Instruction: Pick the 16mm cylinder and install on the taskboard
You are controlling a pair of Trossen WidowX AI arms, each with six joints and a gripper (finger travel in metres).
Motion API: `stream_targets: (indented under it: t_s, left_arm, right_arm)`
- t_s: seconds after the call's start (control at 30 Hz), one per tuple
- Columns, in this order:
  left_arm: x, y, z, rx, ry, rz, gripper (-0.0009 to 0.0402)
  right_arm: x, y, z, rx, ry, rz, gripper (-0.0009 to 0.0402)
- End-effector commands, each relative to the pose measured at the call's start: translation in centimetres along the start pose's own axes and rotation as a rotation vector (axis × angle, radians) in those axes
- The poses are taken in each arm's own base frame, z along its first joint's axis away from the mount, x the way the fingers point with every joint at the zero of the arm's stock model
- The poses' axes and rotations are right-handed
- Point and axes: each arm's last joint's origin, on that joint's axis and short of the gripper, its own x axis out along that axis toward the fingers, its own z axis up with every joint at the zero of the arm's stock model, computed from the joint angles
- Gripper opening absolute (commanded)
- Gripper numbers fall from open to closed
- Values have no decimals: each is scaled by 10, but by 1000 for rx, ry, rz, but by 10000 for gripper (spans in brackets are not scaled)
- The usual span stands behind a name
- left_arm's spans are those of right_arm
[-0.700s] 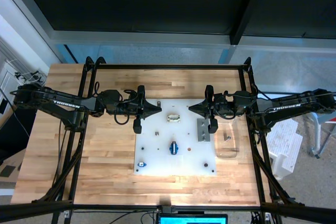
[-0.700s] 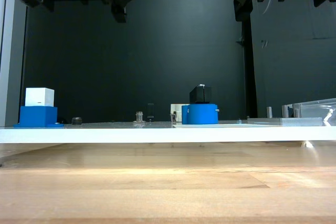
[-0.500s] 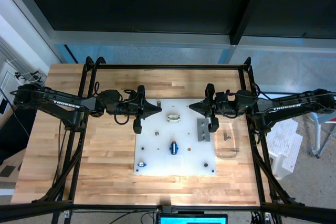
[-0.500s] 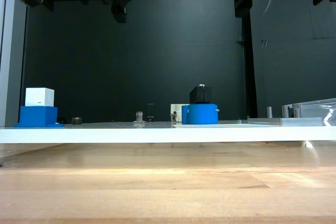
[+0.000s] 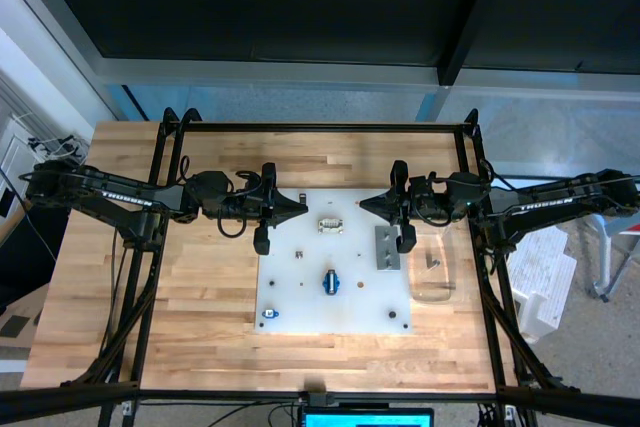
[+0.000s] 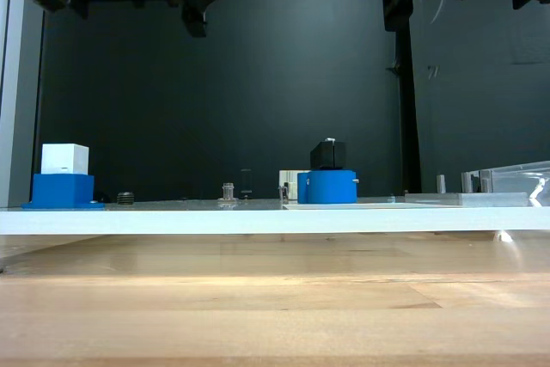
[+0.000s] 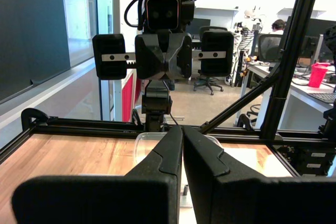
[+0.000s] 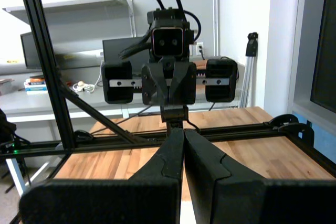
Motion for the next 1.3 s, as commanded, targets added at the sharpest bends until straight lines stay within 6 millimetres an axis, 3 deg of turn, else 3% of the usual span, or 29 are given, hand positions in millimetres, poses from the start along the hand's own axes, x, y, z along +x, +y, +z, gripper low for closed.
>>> stream_targets:
  t_s: [0.03, 1.0, 1.3]
  left_arm:
    - [0, 0, 0, 0, 0, 0, 0]
    - [0, 0, 0, 0, 0, 0, 0]
    - [0, 0, 0, 0, 0, 0, 0]
  right_arm:
    - [0, 0, -2, -1, 24, -2, 0]
    - [0, 0, -5, 29, 47, -4, 0]
    - [-2, 10, -11, 52, 358, 1, 0]
